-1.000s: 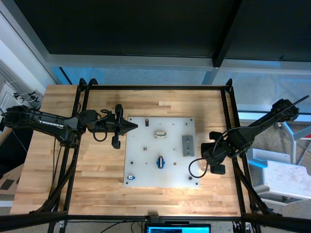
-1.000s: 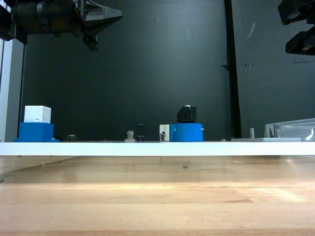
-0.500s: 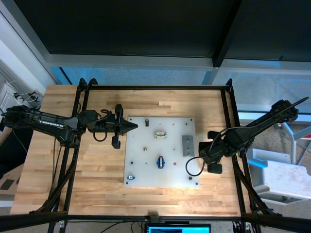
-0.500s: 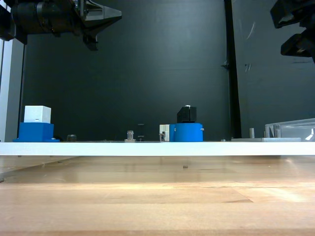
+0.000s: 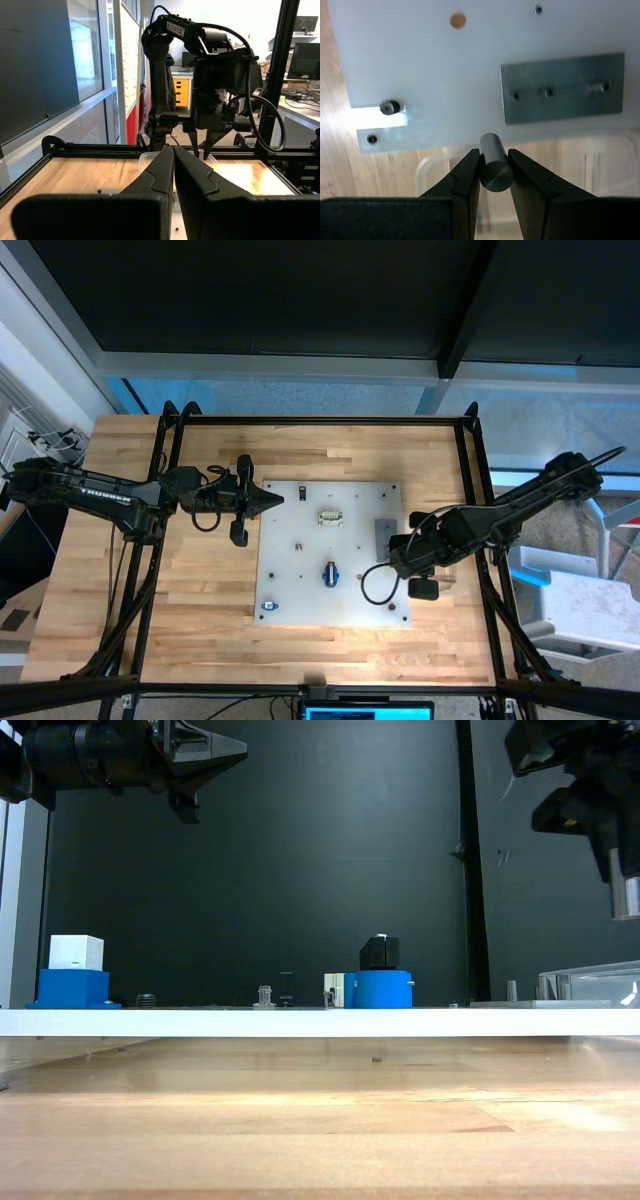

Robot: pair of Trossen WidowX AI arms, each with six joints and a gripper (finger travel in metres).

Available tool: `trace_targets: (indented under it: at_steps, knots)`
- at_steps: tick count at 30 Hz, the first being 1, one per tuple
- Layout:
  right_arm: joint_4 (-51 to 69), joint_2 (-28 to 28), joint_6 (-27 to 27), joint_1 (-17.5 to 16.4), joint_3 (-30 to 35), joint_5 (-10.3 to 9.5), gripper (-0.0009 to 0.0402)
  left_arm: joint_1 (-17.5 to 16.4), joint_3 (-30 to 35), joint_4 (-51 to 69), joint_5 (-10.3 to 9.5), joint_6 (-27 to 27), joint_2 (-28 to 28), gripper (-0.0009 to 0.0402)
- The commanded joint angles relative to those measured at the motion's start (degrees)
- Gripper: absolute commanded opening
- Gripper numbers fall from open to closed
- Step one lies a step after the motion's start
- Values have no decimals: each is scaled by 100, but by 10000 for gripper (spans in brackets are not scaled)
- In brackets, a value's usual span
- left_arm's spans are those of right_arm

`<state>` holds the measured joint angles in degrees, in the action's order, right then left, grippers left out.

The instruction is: Pick the 16mm cylinder and place it in the taskboard

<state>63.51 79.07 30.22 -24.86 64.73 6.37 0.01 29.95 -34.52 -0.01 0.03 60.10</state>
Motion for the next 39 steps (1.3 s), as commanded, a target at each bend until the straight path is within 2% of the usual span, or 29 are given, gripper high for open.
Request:
trace_targets:
  at_steps: [1, 13, 18, 39]
  knots:
    - [-164, 138, -66, 63, 68, -50, 43, 0, 0, 0, 2, 2, 0, 0]
    - [-404, 721, -479, 313, 472, -63, 43, 0, 0, 0, 2, 0, 0, 0]
    - [-428, 973, -673, 402, 640, -160, 43, -2, 0, 0, 2, 0, 0, 0]
    - [-627, 1768, -1019, 538, 1200, -201, 43, 0, 0, 0, 2, 2, 0, 0]
